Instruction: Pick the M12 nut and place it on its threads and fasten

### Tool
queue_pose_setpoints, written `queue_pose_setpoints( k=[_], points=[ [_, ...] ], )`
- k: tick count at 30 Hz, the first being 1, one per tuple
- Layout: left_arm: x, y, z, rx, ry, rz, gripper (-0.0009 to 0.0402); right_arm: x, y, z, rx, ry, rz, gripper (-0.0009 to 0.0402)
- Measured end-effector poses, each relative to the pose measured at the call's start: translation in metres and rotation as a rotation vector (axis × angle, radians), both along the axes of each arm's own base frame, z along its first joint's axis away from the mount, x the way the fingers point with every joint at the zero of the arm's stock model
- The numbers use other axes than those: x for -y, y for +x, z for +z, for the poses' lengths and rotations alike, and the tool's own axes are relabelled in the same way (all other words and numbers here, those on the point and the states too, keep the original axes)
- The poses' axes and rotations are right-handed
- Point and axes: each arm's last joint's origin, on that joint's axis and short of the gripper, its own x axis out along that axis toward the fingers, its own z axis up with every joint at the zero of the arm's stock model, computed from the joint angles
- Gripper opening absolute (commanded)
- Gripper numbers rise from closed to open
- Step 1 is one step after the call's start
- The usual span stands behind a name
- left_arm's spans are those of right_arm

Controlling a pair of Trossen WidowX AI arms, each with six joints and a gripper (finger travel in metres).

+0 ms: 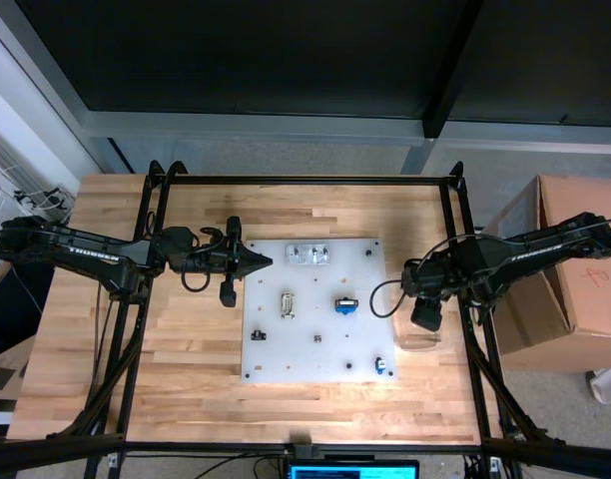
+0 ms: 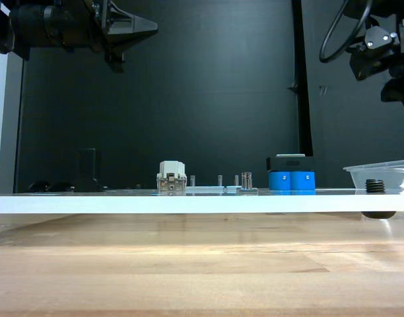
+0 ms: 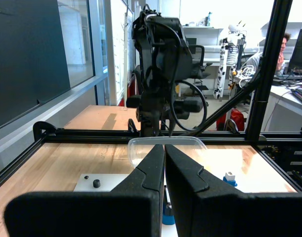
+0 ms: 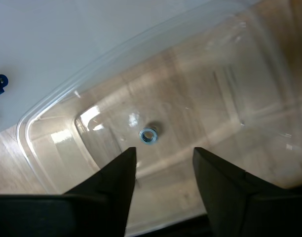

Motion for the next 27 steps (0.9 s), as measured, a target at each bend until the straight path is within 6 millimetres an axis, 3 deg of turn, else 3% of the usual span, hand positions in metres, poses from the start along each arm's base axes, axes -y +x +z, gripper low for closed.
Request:
queue_pose_setpoints(
  k=[7,27],
  points=[
    [0.000,0.000,0.000,0.000,0.000,0.000,0.0000,-0.007,-0.002,-0.022,0.007,0.003,0.008,0.0214],
    [0.000,0.000,0.000,0.000,0.000,0.000,0.0000,-0.021,-0.009,-0.073,-0.083,-0.019,0.118,0.0192]
  ],
)
